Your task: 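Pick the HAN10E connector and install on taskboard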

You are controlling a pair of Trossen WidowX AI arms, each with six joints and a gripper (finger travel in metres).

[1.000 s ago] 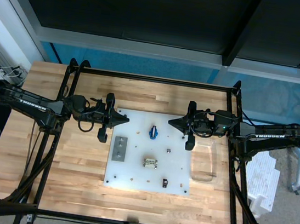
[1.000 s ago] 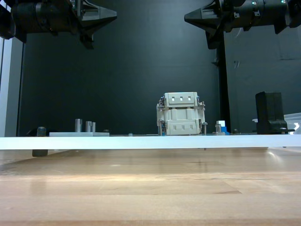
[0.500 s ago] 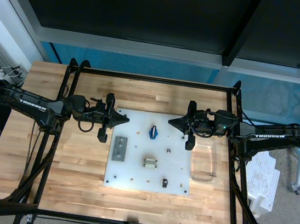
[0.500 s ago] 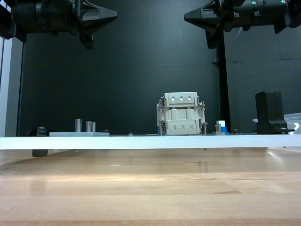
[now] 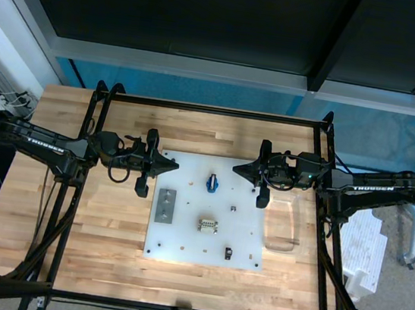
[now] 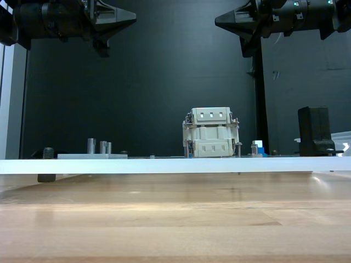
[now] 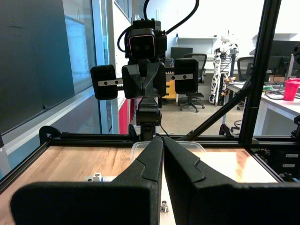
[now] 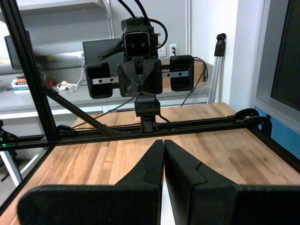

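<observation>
The HAN10E connector (image 5: pixel 208 225) is a beige-grey block standing on the white taskboard (image 5: pixel 180 245), just right of its middle. In the low view the connector (image 6: pixel 211 134) rises above the board's edge (image 6: pixel 137 165), and no gripper touches it. My left gripper (image 5: pixel 175 165) hovers high over the board's far left corner, shut and empty. My right gripper (image 5: pixel 235 168) hovers over the far right part, also shut and empty. The two point at each other. Each wrist view shows its own fingertips (image 7: pixel 162 139) (image 8: pixel 163 142) pressed together.
On the board stand a grey metal block (image 5: pixel 165 204) with two holes, a blue upright part (image 5: pixel 212 182) and a small black part (image 5: pixel 228 252). A clear plastic tray (image 5: pixel 283 228) lies right of the board. A black frame rims the wooden table.
</observation>
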